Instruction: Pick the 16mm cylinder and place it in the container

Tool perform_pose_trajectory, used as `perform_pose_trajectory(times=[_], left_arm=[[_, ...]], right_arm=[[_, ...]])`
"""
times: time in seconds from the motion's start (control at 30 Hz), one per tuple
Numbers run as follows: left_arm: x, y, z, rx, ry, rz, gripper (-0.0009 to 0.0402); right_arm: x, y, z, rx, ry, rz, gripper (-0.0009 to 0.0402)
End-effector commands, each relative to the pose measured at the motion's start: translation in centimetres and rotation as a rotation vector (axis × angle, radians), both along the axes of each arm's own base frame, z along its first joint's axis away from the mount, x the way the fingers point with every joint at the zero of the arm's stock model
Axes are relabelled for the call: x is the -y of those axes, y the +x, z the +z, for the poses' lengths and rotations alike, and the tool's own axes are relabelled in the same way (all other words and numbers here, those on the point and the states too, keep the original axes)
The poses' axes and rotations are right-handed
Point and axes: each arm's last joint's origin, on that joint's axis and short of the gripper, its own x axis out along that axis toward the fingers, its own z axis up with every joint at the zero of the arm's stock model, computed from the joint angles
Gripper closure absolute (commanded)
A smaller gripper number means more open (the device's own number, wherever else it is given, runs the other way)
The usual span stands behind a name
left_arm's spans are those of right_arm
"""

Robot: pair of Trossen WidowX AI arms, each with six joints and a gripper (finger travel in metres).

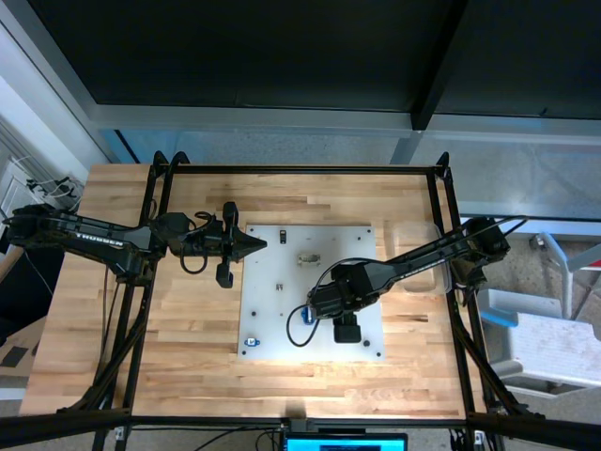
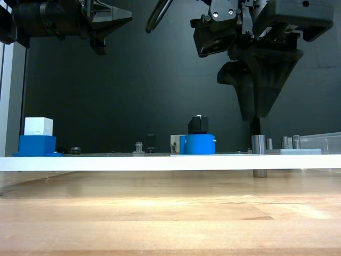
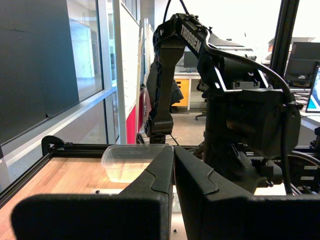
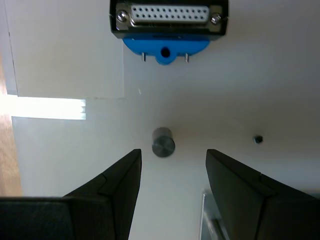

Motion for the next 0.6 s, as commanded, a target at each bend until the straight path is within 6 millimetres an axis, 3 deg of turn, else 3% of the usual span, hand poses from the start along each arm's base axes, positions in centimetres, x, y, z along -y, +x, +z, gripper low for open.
perform_pose_trajectory(times=[0.03,0.6], left_arm=[[0.0,0.0,0.0,0.001,0.0,0.0,0.0393],[0.0,0.0,0.0,0.0,0.0,0.0,0.0393]], right_arm=[[-0.1,0.1,-0.3,-0.004,-0.001,0.005,0.0215],[-0.6,0.4,-1.9,-0.023,-0.009,0.014,0.0215]])
